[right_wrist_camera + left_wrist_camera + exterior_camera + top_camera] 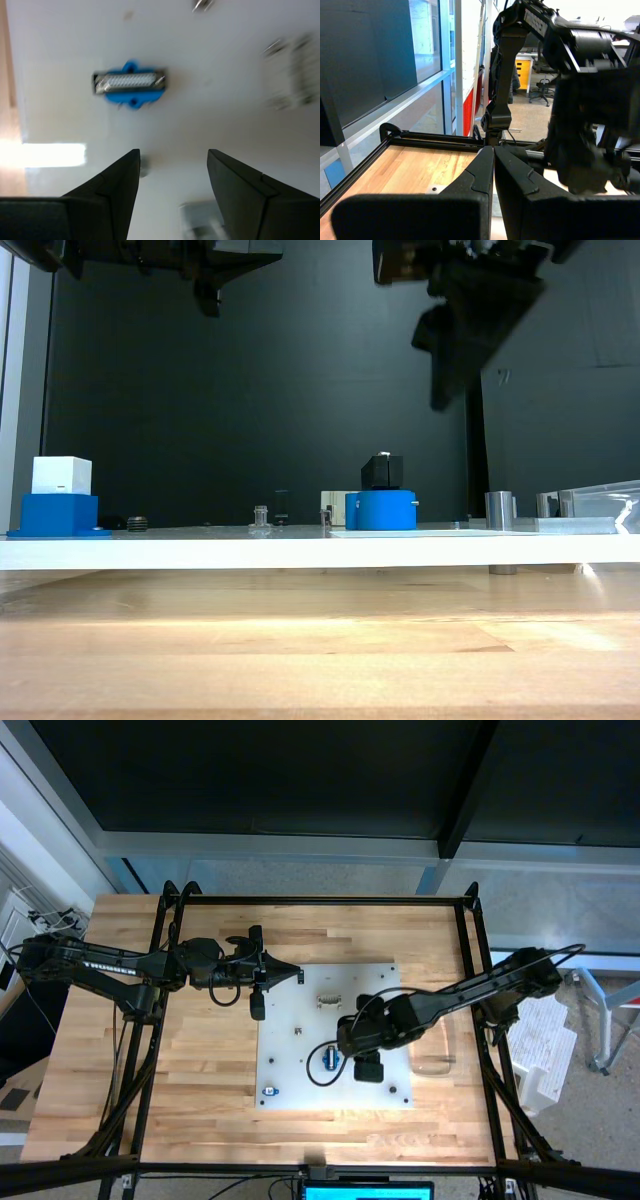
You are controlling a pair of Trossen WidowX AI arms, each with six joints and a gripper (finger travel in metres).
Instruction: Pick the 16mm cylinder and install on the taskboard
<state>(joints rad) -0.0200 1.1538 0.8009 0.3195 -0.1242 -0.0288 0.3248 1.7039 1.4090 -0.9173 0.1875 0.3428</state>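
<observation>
The taskboard [290,1055] is a white square plate in the middle of the table; the low view shows its near edge [300,548]. My right gripper [343,1038] hovers over the board's middle, open and holding nothing [172,152]. In the right wrist view a tiny grey round peg, seemingly the 16mm cylinder [145,167], stands on the board [225,115] just outside one fingertip [131,157], not between the fingers. My left gripper [298,972] is held at the board's far left corner, well above it, its fingers pressed together [493,150].
On the board are a blue connector [130,87], a beige connector [328,1000], a blue round part [385,510] and a blue base with a white cube [60,502]. A grey upright post [499,510] stands at the right. A clear tray [440,1055] lies beside the board.
</observation>
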